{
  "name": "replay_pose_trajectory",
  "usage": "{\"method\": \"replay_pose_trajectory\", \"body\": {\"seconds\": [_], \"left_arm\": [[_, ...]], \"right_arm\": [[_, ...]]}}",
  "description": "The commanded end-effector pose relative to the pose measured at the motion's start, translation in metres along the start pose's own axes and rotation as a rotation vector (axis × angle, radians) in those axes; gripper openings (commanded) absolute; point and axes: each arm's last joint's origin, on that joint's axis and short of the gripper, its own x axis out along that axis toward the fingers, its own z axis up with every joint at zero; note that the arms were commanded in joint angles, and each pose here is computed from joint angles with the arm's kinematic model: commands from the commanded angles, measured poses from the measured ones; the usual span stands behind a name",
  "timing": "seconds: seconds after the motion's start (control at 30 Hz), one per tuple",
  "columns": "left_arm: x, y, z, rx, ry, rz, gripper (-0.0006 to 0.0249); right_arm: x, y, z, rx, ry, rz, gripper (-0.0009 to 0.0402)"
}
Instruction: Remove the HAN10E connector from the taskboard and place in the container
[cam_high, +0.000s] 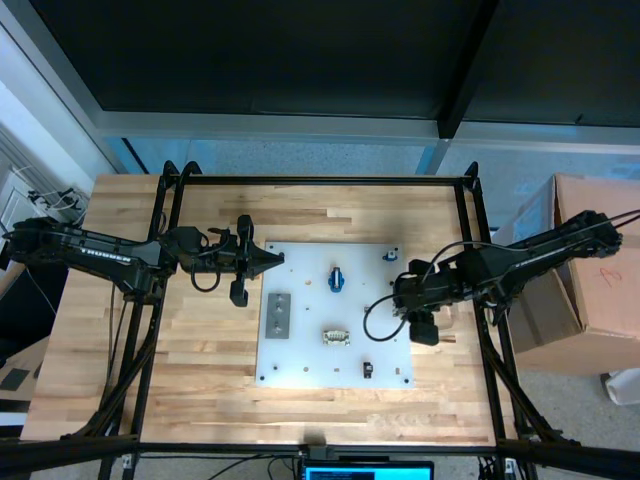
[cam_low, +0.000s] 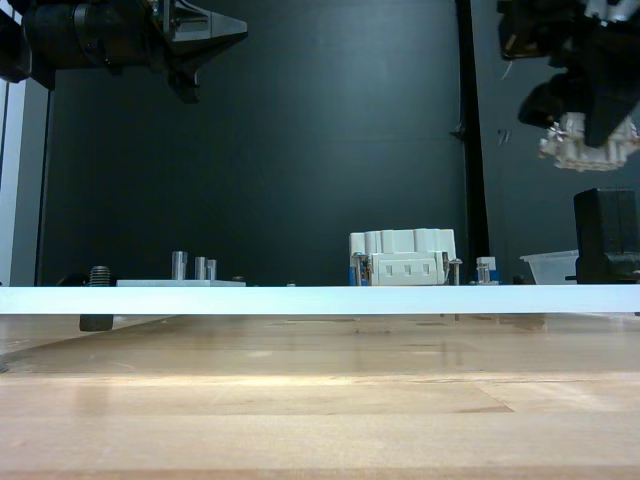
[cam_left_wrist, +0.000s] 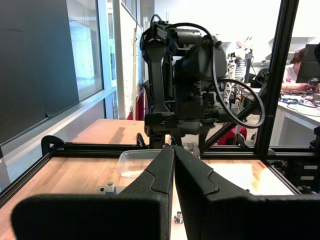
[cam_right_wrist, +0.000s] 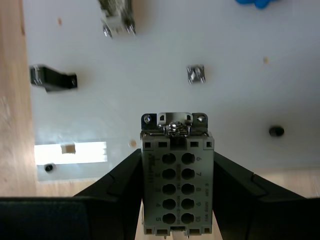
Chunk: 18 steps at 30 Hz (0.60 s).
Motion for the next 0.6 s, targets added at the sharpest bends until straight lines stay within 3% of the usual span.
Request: {"method": "replay_pose_trajectory", "body": {"seconds": [0.03,0.6], "left_arm": [[0.000,0.000,0.000,0.000,-0.001,0.000,0.0000],[0.000,0.000,0.000,0.000,-0.001,0.000,0.0000]], "right_arm": [[-0.001,-0.006,-0.012,0.001,-0.005,0.001,0.0009],[0.009,-0.029,-0.066,0.050,0.005,-0.004,0.0009]]}}
